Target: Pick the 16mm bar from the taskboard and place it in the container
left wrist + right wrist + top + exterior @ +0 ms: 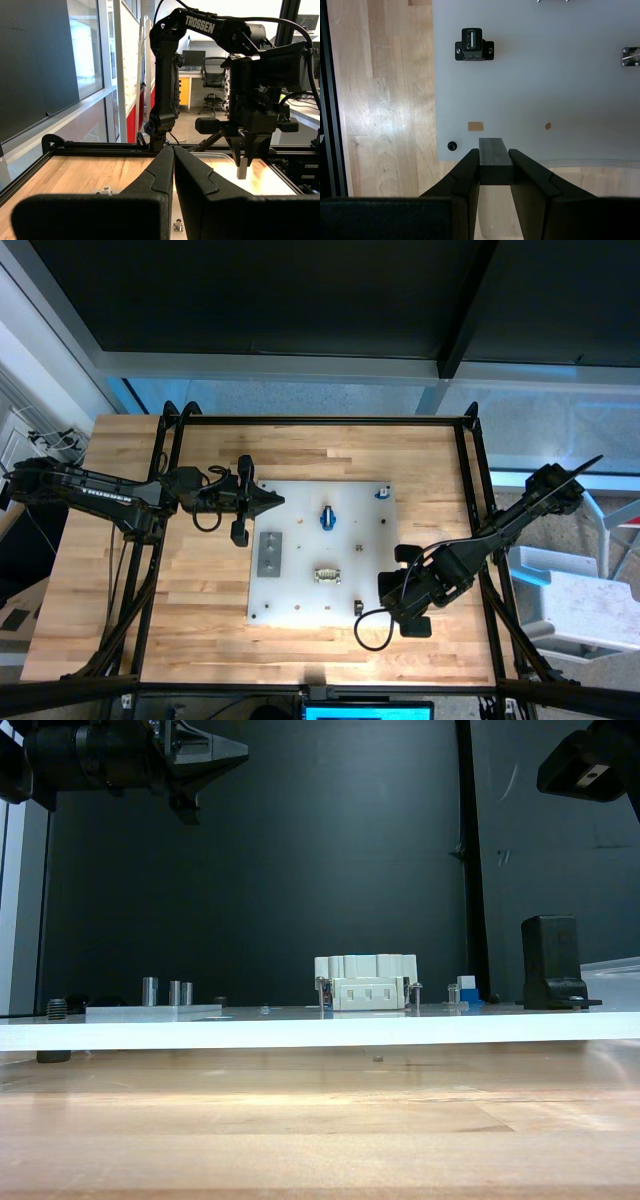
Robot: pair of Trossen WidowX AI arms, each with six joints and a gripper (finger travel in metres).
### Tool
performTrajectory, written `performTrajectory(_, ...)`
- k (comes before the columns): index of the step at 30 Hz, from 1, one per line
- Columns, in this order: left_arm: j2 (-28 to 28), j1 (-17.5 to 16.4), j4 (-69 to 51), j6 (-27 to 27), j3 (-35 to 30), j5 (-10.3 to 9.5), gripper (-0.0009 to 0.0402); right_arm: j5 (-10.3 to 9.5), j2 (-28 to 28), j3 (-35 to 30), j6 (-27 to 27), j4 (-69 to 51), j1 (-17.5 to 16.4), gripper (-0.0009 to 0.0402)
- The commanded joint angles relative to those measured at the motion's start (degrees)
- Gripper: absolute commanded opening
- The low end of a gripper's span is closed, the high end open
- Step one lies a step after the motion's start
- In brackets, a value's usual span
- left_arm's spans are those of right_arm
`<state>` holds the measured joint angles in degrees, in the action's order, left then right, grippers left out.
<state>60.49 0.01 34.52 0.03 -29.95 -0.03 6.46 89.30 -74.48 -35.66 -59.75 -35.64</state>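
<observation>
From above, the left gripper (272, 500), fingers together, hovers over the far left corner of the taskboard (300, 590), the right gripper (392, 592) at its right edge; in both wrist views the right gripper clamps the 16mm bar (496, 161), just off that edge.

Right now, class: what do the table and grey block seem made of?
Table: sealed wood; grain and sheen. Grey block: probably metal, matte grey. Left pincer, shut, hangs above the taskboard, far-left corner; right pincer grips the bar at its near-right corner.
</observation>
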Motion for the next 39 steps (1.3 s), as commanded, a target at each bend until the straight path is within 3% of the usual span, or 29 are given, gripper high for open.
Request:
performTrajectory(1, 0.00, 0.00, 0.02, -0.02, 0.00, 0.00, 0.0000, 0.00, -0.04, 0.22, -0.13, -0.24, -0.04, 0.0004)
performTrajectory(39, 0.00, 0.00, 0.02, -0.02, 0.00, 0.00, 0.0000, -0.09, -18.01, 23.74, -15.13, 1.22, -1.62, 0.0000)
